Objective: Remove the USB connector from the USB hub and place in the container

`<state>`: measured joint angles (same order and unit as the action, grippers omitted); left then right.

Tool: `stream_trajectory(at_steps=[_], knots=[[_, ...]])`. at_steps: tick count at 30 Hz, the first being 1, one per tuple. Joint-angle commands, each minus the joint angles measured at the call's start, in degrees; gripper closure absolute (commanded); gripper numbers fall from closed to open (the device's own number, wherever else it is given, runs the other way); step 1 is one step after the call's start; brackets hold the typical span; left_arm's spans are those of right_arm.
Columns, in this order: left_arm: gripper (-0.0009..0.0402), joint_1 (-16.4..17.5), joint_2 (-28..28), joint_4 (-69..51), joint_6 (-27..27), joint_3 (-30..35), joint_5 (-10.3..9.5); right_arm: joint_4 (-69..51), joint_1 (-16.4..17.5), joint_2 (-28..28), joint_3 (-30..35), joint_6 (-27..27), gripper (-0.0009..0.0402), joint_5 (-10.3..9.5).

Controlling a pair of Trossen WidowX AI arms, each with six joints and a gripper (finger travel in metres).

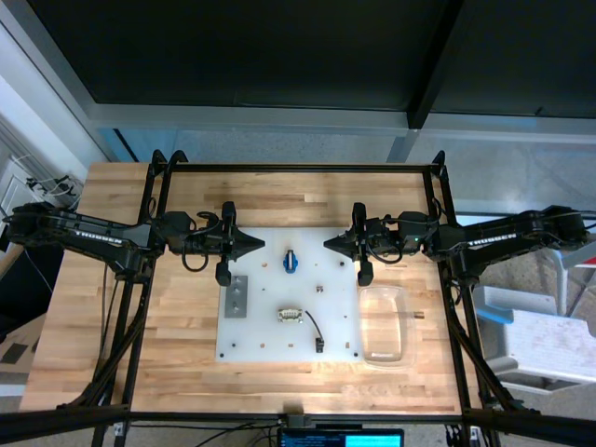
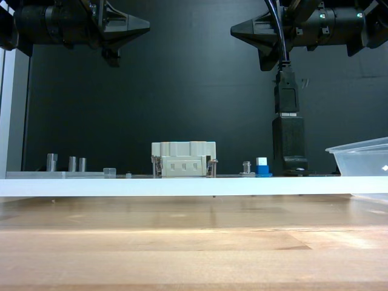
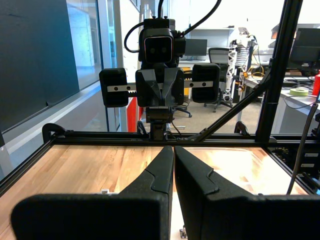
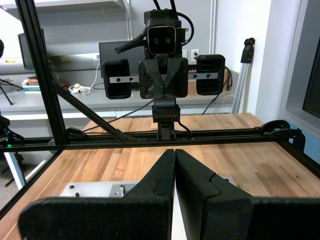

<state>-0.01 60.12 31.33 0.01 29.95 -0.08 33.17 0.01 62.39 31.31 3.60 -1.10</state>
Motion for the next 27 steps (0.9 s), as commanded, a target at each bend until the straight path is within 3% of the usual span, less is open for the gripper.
stream_trajectory(at_steps=[1,13,19,27], knots=[[0.0392,0.02,0.0,0.04,0.0,0.0,0.02,0.02,0.02,0.0,0.0,0.02,0.0393,0.02],[0.0392,0.0,0.0,0.04,0.0,0.0,0.02,0.04,0.04,0.0,0.0,0.07,0.0393,0.0],[0.0392,0.0,0.0,0.04,0.0,0.0,0.02,-0.48,0.07,-0.2,0.33,3.48,0.0393,-0.02],[0.0392,0.0,0.0,0.04,0.0,0.0,0.02,-30.91,0.26,0.02,12.83,5.01,0.0393,-0.02]])
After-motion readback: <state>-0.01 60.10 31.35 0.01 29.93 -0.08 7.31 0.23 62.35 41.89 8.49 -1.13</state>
